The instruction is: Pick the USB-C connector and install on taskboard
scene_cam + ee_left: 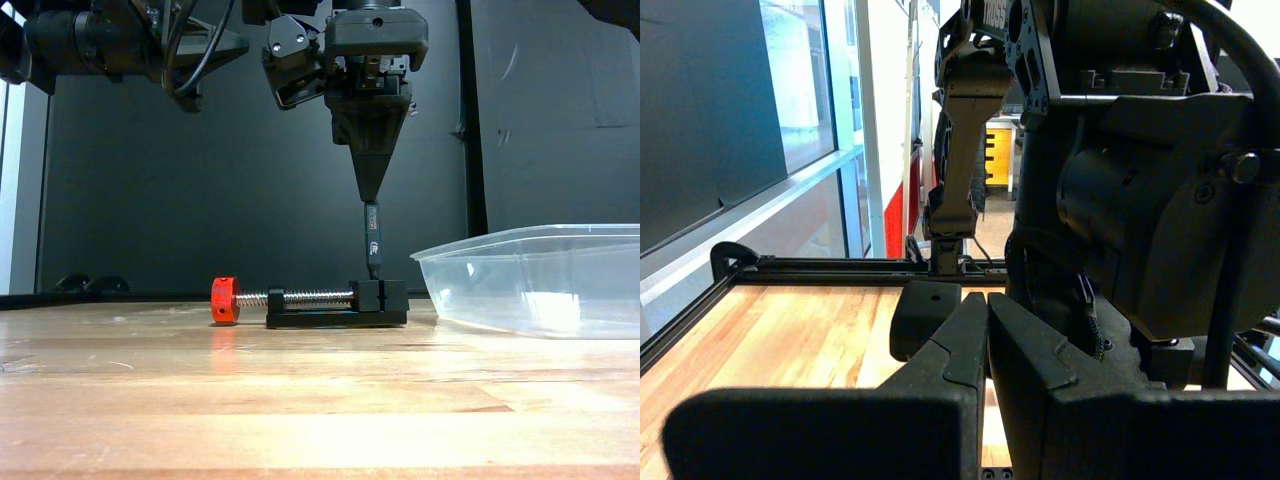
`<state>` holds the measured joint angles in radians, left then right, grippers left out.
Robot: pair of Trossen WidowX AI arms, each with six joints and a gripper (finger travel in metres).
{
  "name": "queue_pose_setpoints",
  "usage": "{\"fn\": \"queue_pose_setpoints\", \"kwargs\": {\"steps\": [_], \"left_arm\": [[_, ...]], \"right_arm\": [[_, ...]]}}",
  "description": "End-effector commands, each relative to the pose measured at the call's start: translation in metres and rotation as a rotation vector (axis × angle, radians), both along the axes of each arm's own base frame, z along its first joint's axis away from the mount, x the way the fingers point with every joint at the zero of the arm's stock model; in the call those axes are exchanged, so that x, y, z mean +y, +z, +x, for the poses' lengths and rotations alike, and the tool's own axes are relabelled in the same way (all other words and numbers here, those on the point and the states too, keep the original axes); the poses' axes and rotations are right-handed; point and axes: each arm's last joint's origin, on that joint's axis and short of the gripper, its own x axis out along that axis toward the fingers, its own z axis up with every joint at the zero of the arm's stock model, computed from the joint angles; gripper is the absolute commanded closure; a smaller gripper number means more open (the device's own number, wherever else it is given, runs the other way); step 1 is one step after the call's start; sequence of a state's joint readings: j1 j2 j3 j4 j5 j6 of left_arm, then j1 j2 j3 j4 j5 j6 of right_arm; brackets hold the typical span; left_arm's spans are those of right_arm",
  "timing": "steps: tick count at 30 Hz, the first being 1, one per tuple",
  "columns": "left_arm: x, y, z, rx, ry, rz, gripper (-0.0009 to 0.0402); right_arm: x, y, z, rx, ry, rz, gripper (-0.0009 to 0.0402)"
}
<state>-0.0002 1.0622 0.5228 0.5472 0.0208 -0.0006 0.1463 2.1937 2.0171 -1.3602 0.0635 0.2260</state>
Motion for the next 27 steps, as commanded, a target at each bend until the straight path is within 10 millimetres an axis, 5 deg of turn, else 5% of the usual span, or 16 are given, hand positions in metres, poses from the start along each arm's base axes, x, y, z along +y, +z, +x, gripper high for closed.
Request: {"fn": "queue_pose_setpoints", "kwargs": {"steps": [1, 27], "left_arm": [[0.000, 0.000, 0.000, 0.000, 0.000, 0.000, 0.0393], [0.000, 0.000, 0.000, 0.000, 0.000, 0.000, 0.0393]], "right_arm": [[0.000, -0.004, 0.001, 0.009, 0.001, 0.001, 0.0393], [0.000, 0.028, -0.011, -0.063, 0.008, 0.012, 0.0263]]}}
